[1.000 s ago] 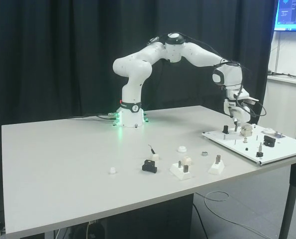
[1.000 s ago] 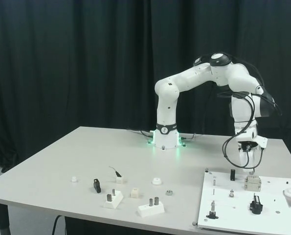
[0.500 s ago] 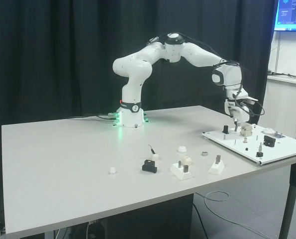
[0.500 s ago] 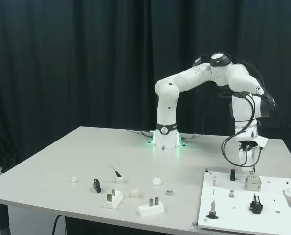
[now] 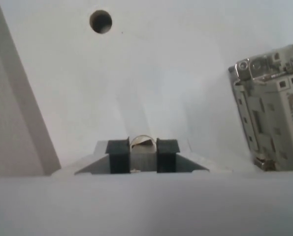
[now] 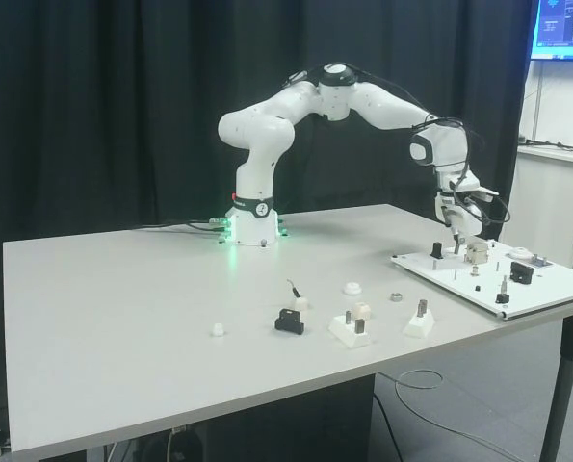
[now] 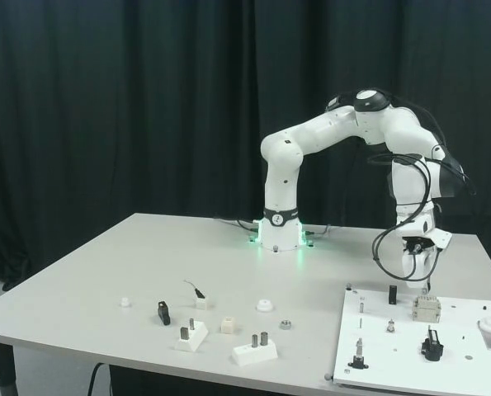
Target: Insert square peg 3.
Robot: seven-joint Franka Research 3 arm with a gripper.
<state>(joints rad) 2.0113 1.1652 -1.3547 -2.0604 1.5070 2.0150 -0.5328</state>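
The board [image 6: 546, 289] lies at the table's [image 6: 122, 308] far corner, with bare board and one hole [image 5: 101, 21] under the claw [image 5: 142, 156]. The claw is clamped on the peg [image 5: 142, 147], which stands straight up and down above the board beside a grey block [image 5: 272, 105]. The arm [image 7: 394, 165] reaches out and bends down.

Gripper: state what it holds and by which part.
The gripper is shut on a small grey metal peg, its black fingers clamping the peg's two opposite sides near the end.

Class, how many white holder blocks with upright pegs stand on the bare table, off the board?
2: one block beside another block, both near the table's front edge. Small parts elsewhere may hide more.
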